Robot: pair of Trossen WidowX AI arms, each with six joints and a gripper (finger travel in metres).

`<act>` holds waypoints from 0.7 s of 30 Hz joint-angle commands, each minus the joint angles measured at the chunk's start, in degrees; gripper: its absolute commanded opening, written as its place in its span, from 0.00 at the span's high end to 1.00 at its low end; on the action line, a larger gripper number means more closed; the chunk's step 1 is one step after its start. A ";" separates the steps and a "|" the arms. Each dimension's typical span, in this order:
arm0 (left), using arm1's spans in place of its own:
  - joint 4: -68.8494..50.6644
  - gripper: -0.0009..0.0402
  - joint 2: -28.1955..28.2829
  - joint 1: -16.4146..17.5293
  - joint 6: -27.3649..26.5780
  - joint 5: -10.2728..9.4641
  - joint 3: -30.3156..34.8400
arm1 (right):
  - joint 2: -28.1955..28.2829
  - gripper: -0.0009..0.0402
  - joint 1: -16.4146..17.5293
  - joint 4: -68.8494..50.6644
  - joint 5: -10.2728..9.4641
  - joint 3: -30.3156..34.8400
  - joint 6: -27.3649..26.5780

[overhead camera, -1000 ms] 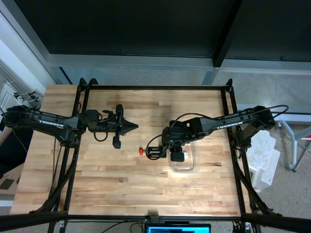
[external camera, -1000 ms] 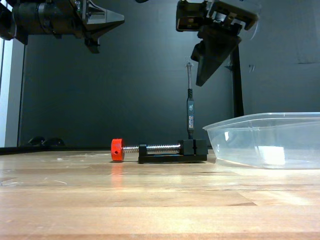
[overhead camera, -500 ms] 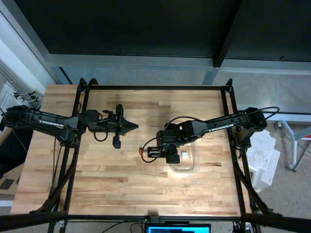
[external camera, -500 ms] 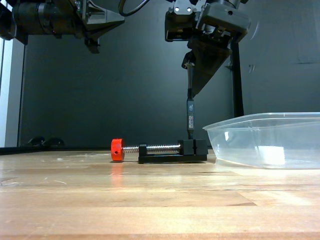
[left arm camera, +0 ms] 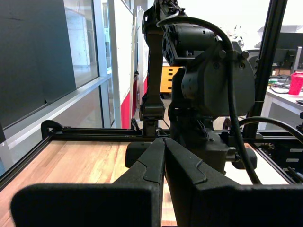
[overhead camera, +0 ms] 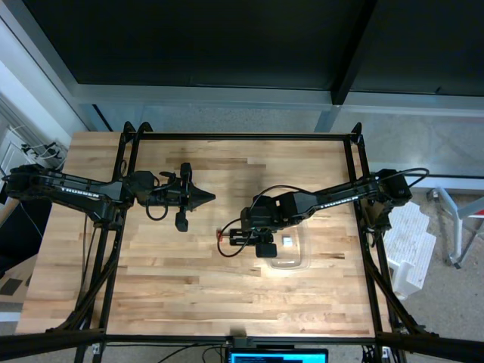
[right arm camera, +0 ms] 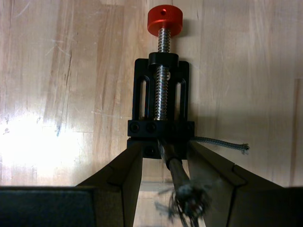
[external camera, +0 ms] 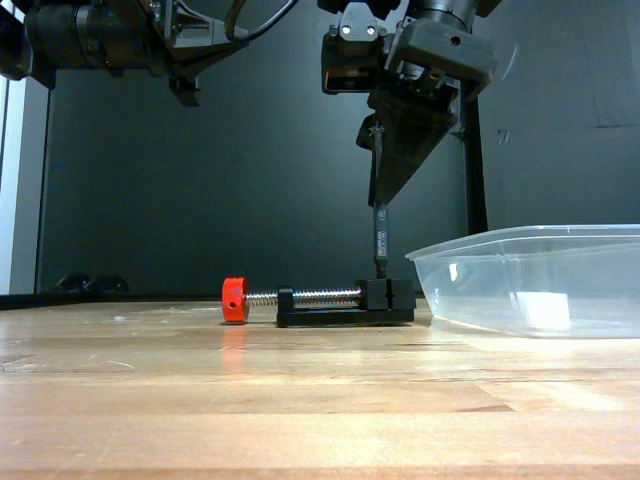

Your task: Remove the USB-C connector from taskboard and place in the container

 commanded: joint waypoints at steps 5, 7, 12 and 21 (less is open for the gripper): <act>0.02 0.98 0.02 0.00 0.02 0.02 0.02 | -0.02 0.72 0.07 -0.07 0.02 -0.07 0.11; 0.00 0.98 0.02 0.00 0.02 0.02 0.02 | -0.02 0.73 0.07 -0.04 0.02 -0.13 0.17; 0.00 0.98 0.02 0.00 0.02 0.02 0.02 | -0.02 0.79 0.09 -0.09 0.02 -0.13 0.42; 0.02 0.98 0.02 0.00 0.02 0.02 0.02 | -0.02 0.90 0.07 -0.26 0.04 -0.15 1.01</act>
